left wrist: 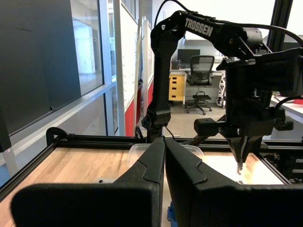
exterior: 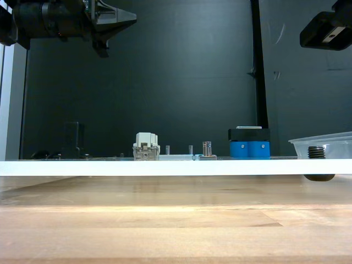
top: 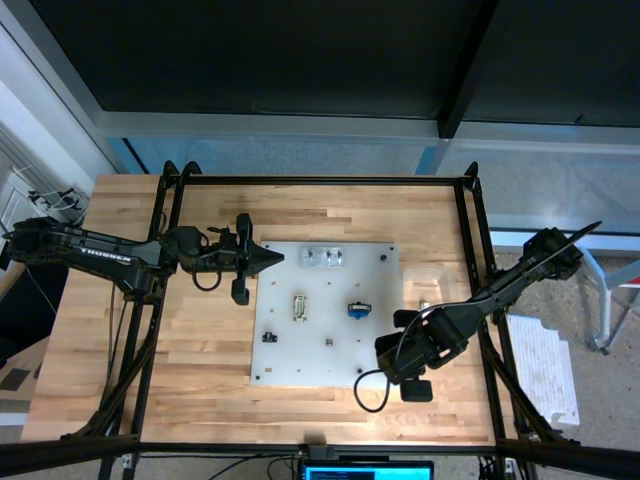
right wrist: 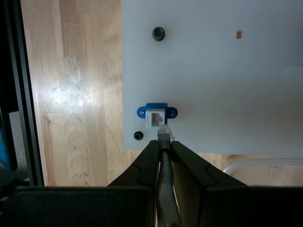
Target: Pick the RJ45 connector and install on taskboard
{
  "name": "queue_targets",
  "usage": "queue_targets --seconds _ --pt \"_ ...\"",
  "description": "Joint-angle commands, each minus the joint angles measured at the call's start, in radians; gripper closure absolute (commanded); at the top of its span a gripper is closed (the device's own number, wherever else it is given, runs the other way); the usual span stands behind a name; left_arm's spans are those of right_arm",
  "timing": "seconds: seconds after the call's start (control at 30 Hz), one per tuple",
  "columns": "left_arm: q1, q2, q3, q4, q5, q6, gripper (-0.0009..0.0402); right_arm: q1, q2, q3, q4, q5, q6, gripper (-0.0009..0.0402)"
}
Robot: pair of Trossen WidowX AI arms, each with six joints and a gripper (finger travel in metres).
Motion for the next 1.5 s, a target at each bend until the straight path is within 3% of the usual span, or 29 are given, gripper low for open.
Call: queue_targets --seconds 0.03,0.77,0.93,1.5 --pt "0.0 0.0 0.0 0.0 0.0 0.0 0.0393 0.002 0.009 -0.001 0.007 0.001 0.002 0.0387" --pt "0.0 0.0 0.0 0.0 0.0 0.0 0.0393 0.022 0.05 0.013 0.024 0.009 0.019 0.0387" --pt "0.0 0.0 0.0 0.0 0.0 0.0 0.0393 0.022 0.05 0.011 0.018 0.029 0.02 0.0387" --pt "0.0 0.0 0.0 0.0 0.0 0.0 0.0393 0.037 0.066 0.006 0.023 0.027 0.027 0.0387"
